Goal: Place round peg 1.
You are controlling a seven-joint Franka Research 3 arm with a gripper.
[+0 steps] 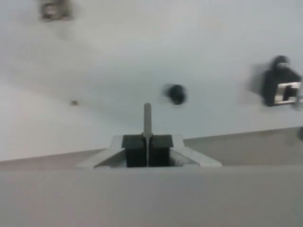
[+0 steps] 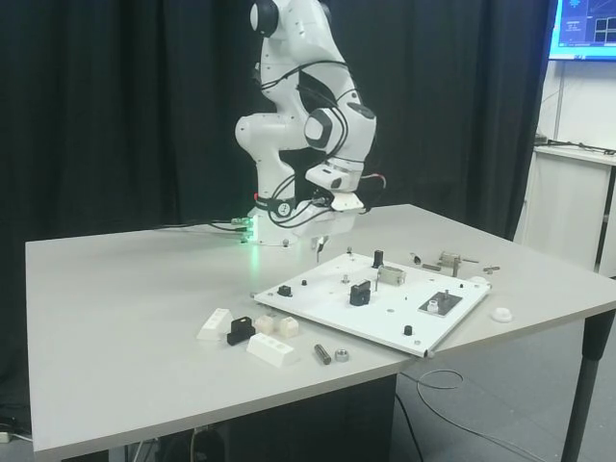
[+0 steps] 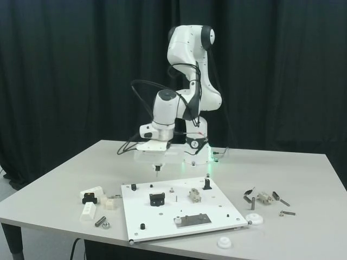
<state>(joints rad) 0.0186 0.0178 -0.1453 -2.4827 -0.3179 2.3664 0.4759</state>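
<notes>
Above the far edge of the flat white assembly board [image 3: 179, 208], the white robot arm's hand [image 1: 147, 142] hangs with its two black fingers [image 1: 135, 149] drawn together on a thin grey metal round peg [image 1: 147, 118], which stands out straight beyond the fingertips and points down at the board. From where I stand the peg shows as a small sliver under the hand [image 3: 157, 167], clear of the board's surface and not yet touching anything. It looks to me a stiff, light, smooth little rod, so weight should be no trouble, but a polished shaft pinched by only its upper end may slip or tilt between the pads if it is pushed against a hole's edge. Holding it near the top, as it is held, leaves most of its length free to go in, which seems the right hold. Close to the peg's line on the board sits a small black round knob [image 1: 176, 94], and farther off a black blocky fixture [image 1: 279, 82]; loose white blocks [image 2: 272, 337] lie on the grey table [image 2: 115, 289] beside the board.
</notes>
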